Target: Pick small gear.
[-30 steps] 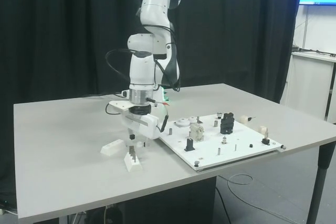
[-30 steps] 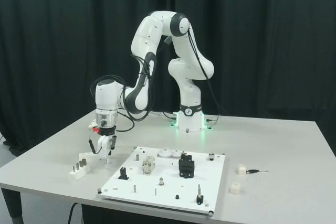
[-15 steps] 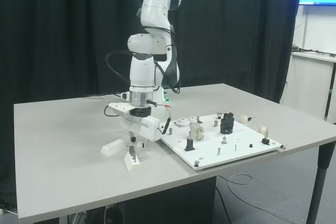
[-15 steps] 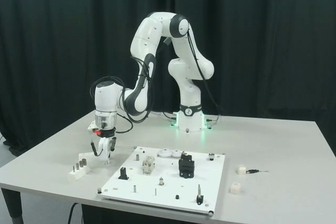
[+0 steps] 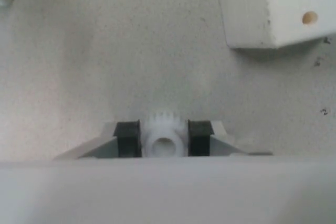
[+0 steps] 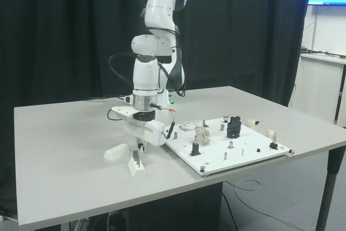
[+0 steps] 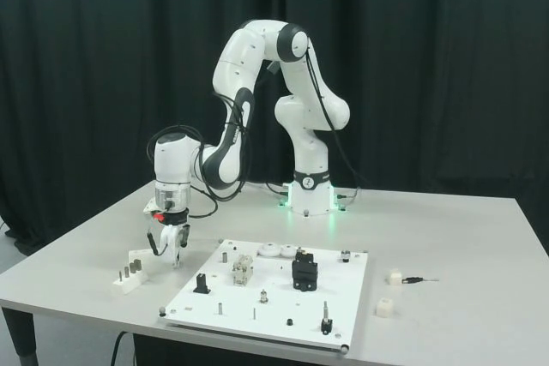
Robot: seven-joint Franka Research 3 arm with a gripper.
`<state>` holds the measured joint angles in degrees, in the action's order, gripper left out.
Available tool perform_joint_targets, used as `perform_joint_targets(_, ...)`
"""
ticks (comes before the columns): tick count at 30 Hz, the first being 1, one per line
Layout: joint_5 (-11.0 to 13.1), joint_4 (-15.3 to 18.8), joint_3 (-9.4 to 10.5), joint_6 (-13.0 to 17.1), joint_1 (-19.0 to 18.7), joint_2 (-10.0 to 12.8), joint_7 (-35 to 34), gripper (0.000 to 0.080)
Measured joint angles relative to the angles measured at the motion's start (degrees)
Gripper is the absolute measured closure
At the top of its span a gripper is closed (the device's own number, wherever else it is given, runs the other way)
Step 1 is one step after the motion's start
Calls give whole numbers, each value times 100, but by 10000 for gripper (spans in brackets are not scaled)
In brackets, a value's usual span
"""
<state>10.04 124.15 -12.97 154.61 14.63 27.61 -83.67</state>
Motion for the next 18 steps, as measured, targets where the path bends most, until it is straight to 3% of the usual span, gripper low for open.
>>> perform_joint_targets(8,92,-90,-3,-102,-2,-5,0,614)
perform_joint_targets(18,92,-351,-56,-548,-2,-41,0,614)
